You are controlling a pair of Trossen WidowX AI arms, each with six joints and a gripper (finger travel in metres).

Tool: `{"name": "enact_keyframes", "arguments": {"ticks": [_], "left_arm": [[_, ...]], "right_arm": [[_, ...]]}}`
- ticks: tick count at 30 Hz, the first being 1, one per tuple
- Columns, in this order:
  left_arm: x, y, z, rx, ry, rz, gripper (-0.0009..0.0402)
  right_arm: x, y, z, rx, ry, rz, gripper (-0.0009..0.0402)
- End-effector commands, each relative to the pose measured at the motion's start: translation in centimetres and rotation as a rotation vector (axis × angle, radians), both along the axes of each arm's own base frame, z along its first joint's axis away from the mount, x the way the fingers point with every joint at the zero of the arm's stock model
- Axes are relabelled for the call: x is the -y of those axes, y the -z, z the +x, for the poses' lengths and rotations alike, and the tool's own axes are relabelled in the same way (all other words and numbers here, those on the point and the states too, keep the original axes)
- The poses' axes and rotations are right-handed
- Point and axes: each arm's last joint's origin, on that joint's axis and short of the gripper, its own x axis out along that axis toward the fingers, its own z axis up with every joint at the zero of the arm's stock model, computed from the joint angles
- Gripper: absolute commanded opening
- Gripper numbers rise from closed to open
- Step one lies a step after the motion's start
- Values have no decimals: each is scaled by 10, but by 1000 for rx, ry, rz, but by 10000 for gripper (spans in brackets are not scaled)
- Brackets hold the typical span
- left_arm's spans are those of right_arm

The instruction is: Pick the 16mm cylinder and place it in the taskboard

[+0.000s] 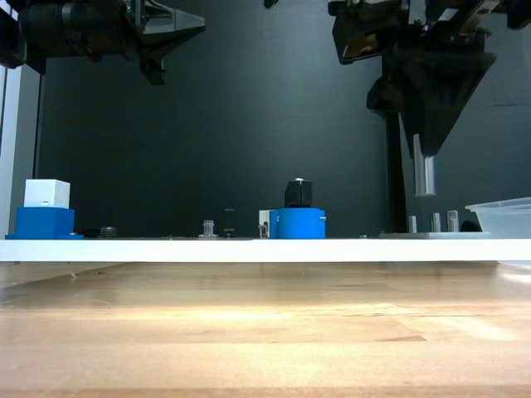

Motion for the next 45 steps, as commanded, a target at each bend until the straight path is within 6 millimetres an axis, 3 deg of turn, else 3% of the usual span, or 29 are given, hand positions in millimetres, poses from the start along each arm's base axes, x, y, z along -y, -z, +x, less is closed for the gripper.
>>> {"name": "enact_keyframes", "arguments": {"ticks": [1,16,45], "left_arm": [[0,0,0,0,0,0,0],[0,0,0,0,0,0,0],[0,0,0,0,0,0,0]], "right_arm": [[0,5,5,6,-1,1,20],[-2,16,22,10,-15,5,20],[-3,26,28,3,-10,2,20]]}}
